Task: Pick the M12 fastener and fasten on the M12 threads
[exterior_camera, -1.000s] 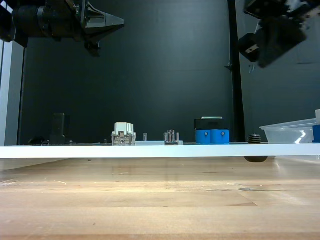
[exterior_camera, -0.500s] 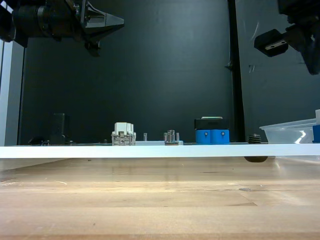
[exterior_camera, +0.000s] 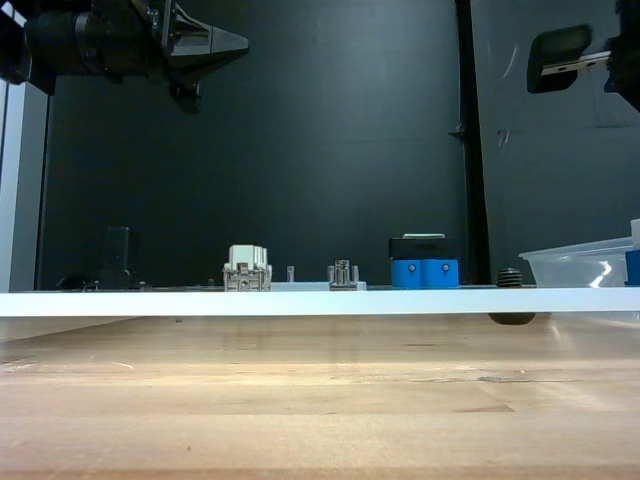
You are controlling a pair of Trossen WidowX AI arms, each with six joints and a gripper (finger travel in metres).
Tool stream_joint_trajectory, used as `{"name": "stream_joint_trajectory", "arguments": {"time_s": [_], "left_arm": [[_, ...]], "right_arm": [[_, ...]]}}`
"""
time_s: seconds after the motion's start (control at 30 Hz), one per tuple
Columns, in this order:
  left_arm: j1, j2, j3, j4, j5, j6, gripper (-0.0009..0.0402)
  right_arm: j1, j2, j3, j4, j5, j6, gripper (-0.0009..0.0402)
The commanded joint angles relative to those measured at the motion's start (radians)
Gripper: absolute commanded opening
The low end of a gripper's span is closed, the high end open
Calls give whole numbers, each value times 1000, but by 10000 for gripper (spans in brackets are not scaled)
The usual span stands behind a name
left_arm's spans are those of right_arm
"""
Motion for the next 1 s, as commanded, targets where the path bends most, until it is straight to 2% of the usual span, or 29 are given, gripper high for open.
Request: {"name": "stream_joint_trajectory", "arguments": {"time_s": [0.03, 0.23, 0.43, 0.83, 1.0], "left_arm": [[0, 0, 0, 0, 0, 0, 0], [0, 0, 0, 0, 0, 0, 0], [0, 0, 0, 0, 0, 0, 0], [0, 0, 0, 0, 0, 0, 0], [0, 0, 0, 0, 0, 0, 0]], "right_arm": [[14, 14, -1, 10, 0, -80, 0], [26, 35, -2, 31, 1, -215, 5], [43, 38, -8, 51, 0, -344, 36], [52, 79, -42, 123, 0, -388, 157], [53, 90, -70, 132, 0, -397, 188]]}}
